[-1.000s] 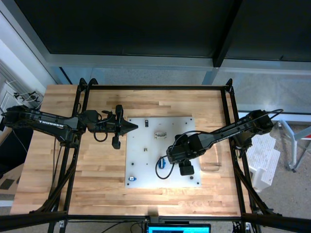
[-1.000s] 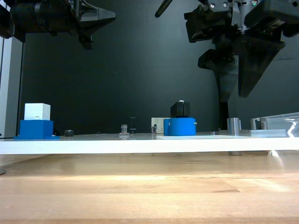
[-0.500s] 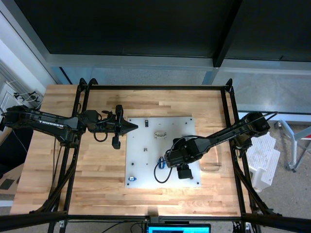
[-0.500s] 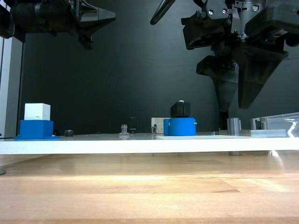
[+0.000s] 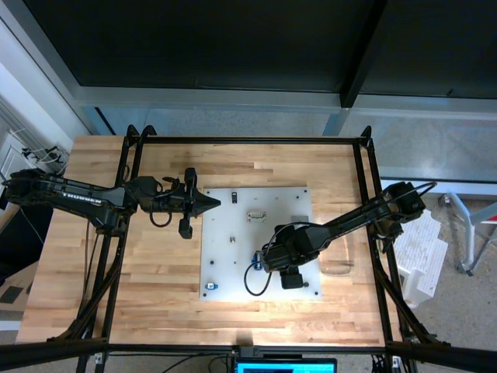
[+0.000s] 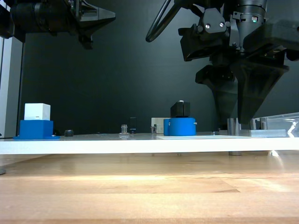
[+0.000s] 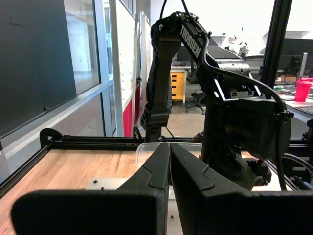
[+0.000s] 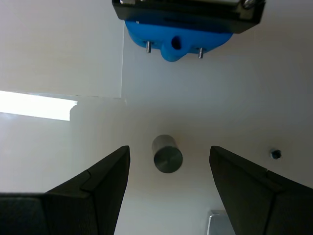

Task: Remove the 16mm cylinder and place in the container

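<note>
The right gripper (image 8: 169, 148), spread wide, straddles the upright 16mm cylinder (image 8: 167, 155) without touching it, with the container (image 5: 338, 270) at its 3 o'clock and the closed left gripper (image 7: 169, 145) hovering at its 10 o'clock.

From above the right pincer (image 5: 266, 262) hides the 16mm cylinder (image 8: 167, 153); the low view's edge cuts the container (image 6: 283, 117).

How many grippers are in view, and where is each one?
2. The left gripper is shut, raised left of the white board. The right gripper is open, low over the board, straddling the 16mm cylinder.
</note>
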You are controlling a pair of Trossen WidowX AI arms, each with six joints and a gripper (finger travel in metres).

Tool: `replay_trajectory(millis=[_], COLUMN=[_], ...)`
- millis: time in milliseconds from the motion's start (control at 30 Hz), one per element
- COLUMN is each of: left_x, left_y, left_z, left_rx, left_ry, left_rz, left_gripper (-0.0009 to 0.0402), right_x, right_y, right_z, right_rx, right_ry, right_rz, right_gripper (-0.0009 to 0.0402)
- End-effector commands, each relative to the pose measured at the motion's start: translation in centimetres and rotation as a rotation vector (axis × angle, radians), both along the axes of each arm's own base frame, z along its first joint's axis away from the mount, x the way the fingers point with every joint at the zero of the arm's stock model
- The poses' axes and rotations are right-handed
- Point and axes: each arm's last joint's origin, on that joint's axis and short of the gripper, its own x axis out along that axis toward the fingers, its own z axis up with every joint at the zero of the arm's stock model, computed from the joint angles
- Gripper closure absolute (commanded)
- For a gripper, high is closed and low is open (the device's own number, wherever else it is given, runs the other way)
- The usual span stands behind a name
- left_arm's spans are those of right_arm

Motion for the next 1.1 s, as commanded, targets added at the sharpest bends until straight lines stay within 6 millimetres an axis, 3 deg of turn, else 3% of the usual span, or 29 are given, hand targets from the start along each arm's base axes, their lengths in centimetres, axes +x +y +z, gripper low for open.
replay_trajectory(millis=[33, 300, 1100], left_x=[0.01, 0.01, 0.01], left_y=[0.01, 0.0, 0.01], left_z=[0.01, 0.01, 0.01], left_rx=[0.0, 0.0, 0.0], left_ry=[0.0, 0.0, 0.0], left_rz=[0.0, 0.0, 0.0], left_gripper=[0.0393, 0.0393, 0.0393], right_x=[0.07, 0.0, -0.12], right_y=[0.03, 0.0, 0.03], right_z=[-0.27, -0.45, -0.69], right_rx=[0.007, 0.007, 0.02], right_ry=[-0.009, -0.008, -0.002], right_rz=[-0.011, -0.013, -0.014], right_gripper=[0.0166, 0.0175, 0.0303])
